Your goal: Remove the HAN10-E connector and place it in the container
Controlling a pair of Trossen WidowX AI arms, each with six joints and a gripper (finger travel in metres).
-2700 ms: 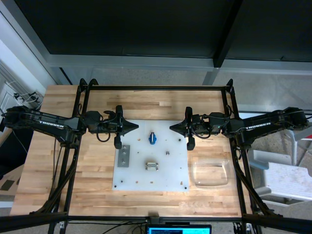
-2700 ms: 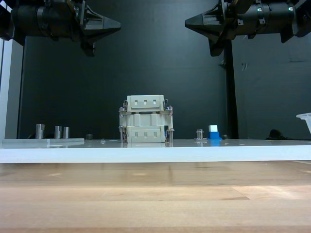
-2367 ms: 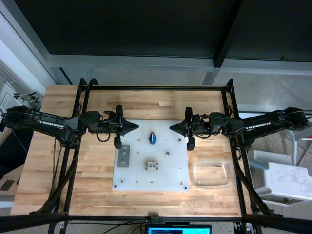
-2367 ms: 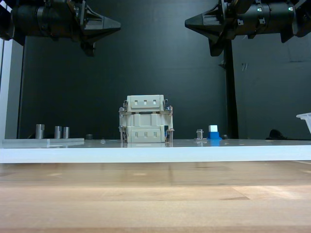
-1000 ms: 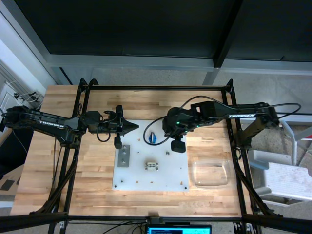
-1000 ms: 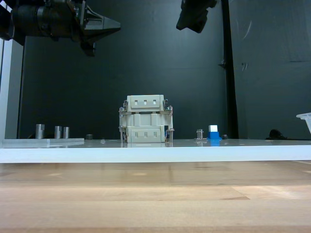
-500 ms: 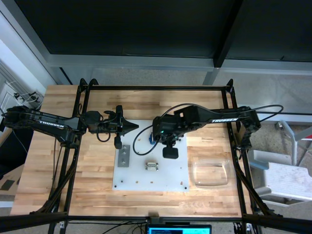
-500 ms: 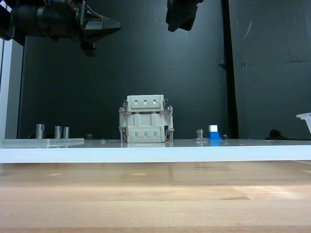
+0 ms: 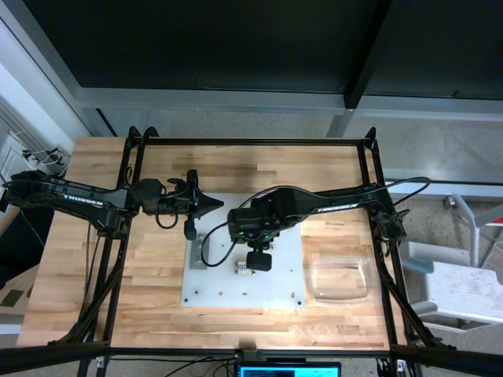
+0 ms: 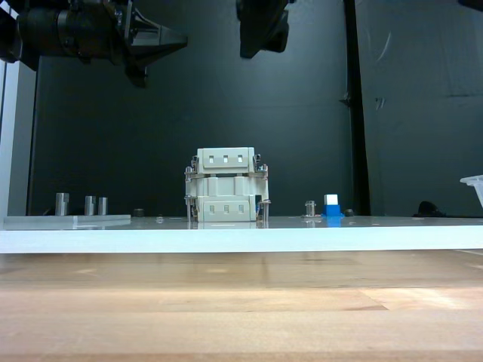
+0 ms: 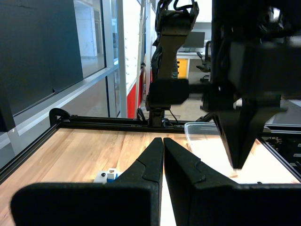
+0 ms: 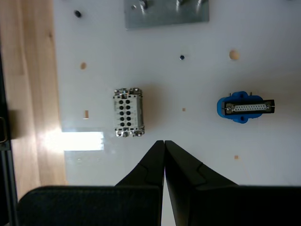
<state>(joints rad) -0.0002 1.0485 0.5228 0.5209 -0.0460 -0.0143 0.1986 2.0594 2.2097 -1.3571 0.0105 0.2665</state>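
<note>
**Right arm reaches in, left arm held level**

The left arm (image 9: 71,196) stretches in from its own side, forearm and wrist level and raised high. The left pincer (image 11: 163,140) points straight inward, its two fingers pressed together to a single tip.

The right arm (image 9: 338,206) extends well past the middle, bent at the wrist so that the right pincer (image 12: 164,142) aims straight down. Its fingers meet too, with no gap between them. It hangs high, just ahead of the left pincer's tip.
</note>
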